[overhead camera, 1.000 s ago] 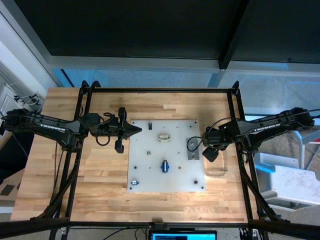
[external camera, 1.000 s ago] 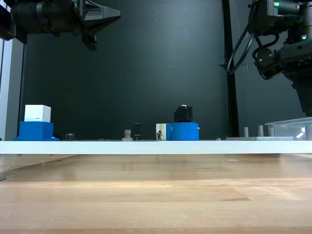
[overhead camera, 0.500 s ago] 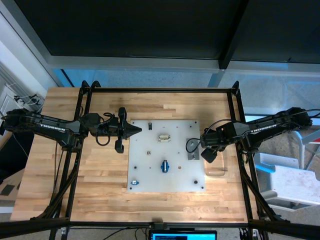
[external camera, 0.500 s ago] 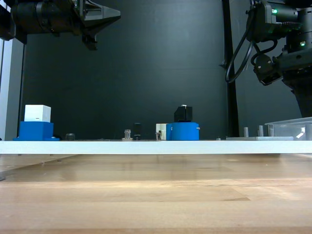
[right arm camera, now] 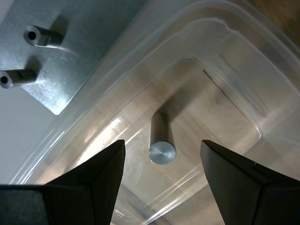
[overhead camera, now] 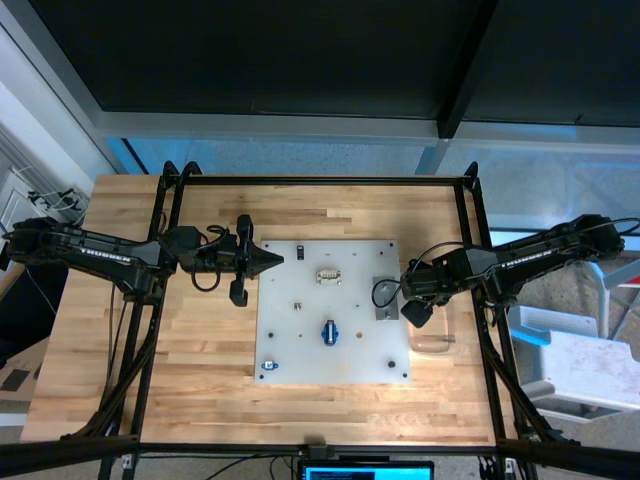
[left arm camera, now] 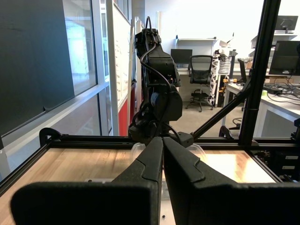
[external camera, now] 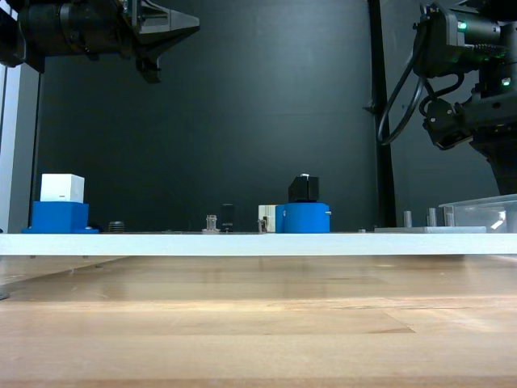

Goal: Pick the 16mm cylinder and place it in the taskboard

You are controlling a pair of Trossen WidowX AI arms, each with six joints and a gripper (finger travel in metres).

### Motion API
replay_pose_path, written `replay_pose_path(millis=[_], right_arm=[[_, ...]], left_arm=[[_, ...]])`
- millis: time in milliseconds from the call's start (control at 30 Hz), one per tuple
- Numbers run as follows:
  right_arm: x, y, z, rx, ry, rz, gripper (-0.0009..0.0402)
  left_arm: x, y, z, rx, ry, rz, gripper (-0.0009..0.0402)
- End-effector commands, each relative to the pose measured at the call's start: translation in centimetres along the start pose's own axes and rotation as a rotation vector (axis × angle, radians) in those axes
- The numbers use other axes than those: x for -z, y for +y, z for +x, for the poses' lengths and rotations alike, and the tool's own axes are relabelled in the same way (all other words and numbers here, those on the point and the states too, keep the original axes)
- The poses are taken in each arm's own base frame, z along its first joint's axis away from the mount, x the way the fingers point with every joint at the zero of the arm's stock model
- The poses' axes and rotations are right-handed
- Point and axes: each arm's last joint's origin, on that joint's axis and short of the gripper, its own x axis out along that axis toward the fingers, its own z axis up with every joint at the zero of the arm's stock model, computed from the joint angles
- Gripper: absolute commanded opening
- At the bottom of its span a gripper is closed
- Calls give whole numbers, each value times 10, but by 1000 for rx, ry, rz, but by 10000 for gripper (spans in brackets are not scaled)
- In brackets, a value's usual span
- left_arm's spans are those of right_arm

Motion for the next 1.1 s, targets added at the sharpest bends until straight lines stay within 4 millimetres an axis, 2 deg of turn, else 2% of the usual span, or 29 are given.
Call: replay_pose_path(millis=[33, 467, 800, 1100], right_arm=[[1, -1, 3, 0, -1, -1, 224], [3, -2, 14, -22, -17, -2, 224], [2, -2, 14, -27, -19, -2, 222], [2, -2, 14, -27, -18, -3, 167]], left_arm=[[0, 0, 0, 0, 0, 0, 0], [0, 0, 0, 0, 0, 0, 0], [0, 0, 0, 0, 0, 0, 0], [0, 0, 0, 0, 0, 0, 0]])
